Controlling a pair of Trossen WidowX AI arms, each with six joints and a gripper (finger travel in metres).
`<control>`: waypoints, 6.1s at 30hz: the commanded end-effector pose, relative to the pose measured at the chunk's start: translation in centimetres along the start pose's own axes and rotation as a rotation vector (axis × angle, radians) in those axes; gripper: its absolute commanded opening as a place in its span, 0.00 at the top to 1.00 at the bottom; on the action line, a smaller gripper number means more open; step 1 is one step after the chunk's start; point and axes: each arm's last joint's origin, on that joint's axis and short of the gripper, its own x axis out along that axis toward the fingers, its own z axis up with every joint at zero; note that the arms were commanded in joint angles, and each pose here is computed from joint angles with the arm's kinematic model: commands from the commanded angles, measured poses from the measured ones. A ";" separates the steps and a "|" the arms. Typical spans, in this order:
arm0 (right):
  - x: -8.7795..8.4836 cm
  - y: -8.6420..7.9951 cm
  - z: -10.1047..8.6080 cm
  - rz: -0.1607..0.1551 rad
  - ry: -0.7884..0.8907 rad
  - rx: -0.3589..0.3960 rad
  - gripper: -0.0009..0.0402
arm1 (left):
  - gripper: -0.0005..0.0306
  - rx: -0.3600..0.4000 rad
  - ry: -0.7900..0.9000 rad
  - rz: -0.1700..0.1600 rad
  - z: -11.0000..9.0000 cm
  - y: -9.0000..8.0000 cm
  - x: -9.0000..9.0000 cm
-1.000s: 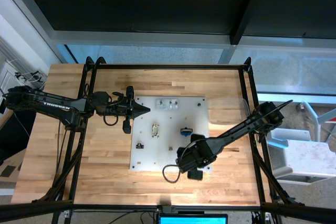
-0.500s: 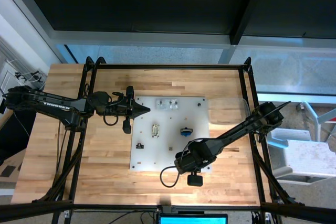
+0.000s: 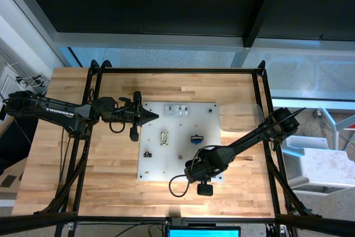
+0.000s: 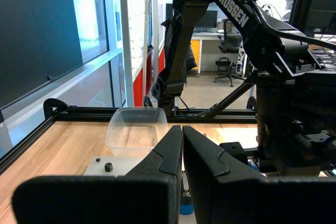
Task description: Unfasten the M12 fastener and place in the container
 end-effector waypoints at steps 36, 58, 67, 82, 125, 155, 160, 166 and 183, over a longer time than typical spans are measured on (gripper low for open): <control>-2.4 0.9 0.2 -0.006 0.018 0.085 0.98 | 0.98 0.000 -0.001 0.000 0.0 0.0 0.0; -0.2 0.6 0.6 -0.067 0.014 0.056 0.98 | 0.98 0.000 0.000 0.000 0.0 0.0 0.0; -0.3 0.3 0.4 -0.128 0.014 0.060 0.98 | 0.98 0.000 -0.001 0.000 0.0 0.0 0.0; -2.5 -0.2 0.3 -0.273 -0.023 0.105 0.98 | 0.98 0.000 0.000 0.000 0.0 0.0 0.0; -0.6 -0.3 0.9 -0.199 0.043 0.125 0.98 | 0.98 0.000 -0.001 0.000 0.0 0.0 0.0; -4.6 0.3 1.4 -0.165 0.028 0.615 0.83 | 0.98 0.000 0.000 0.000 0.0 0.0 0.0; -4.9 0.5 1.6 -0.148 0.022 0.748 0.66 | 0.98 0.000 0.000 0.000 0.0 0.0 0.0; -5.0 0.3 1.7 -0.142 0.018 0.885 0.48 | 0.98 0.000 0.000 0.000 0.0 0.0 0.0; -2.3 -0.4 2.5 -0.134 0.022 0.969 0.38 | 0.98 0.000 0.000 0.000 0.0 0.0 0.0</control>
